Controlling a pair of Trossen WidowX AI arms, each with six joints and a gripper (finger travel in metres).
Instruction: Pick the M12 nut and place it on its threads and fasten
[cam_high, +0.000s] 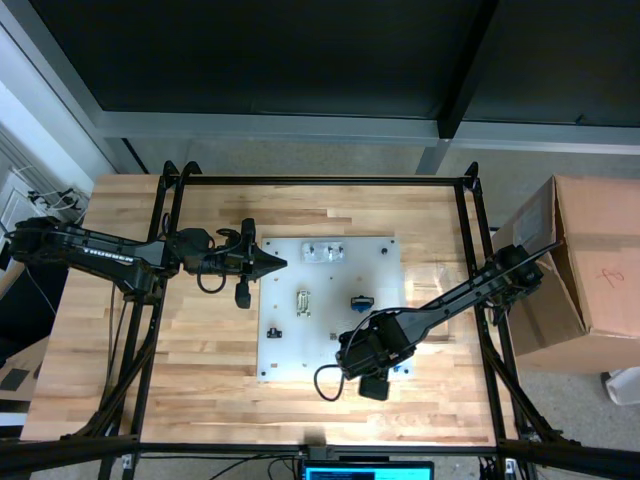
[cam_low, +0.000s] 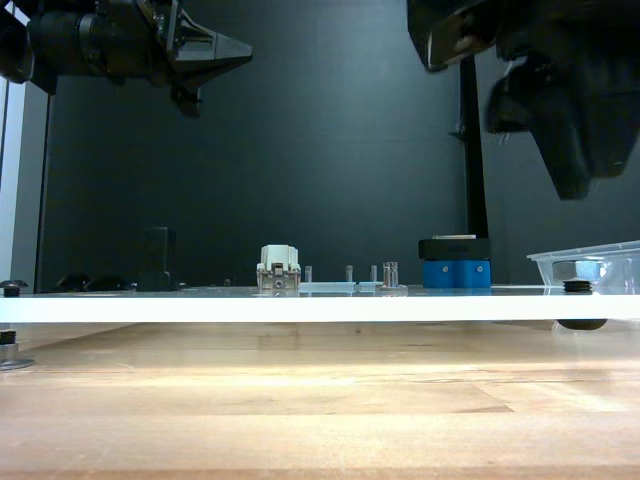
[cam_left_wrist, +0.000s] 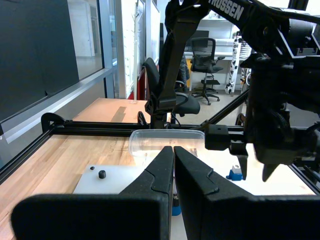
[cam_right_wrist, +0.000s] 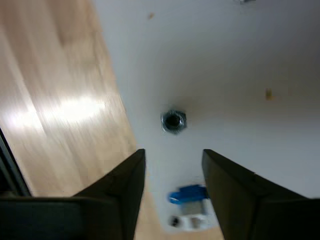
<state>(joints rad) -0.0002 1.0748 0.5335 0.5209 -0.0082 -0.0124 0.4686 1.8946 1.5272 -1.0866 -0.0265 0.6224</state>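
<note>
1. Left hand (cam_high: 281, 263) hangs high over the left edge of the board (cam_high: 300, 350), pointing right across it. Its fingers (cam_left_wrist: 160, 172) are pressed together with only a thin seam between them, and they hold nothing.
2. The white board lies flat on the wooden surface (cam_high: 190, 380). In the low view a grey-white connector (cam_low: 279, 270) stands on it left of the middle. Right of that come a few small silver posts (cam_low: 389, 273), then a blue block (cam_low: 455, 274) with a black top.
3. The nut (cam_right_wrist: 173, 120) is near the board's near right edge. In the low view it sits level on top of its stud (cam_low: 577, 287), with a little of the black showing under it, in front of the clear tray (cam_low: 600, 256). The right wrist view looks down on it: it lies flat with its dark bore facing up, and nothing touches it. I cannot tell how far down the threads it has gone. In the high view the right arm hides it.
4. The right hand (cam_right_wrist: 173, 156) is over that same near right part of the board, pointing down, and in the low view it is well above the nut. Its fingers (cam_right_wrist: 122, 185) stand wide apart and hold nothing, and the nut shows on the board beyond the gap between them.
</note>
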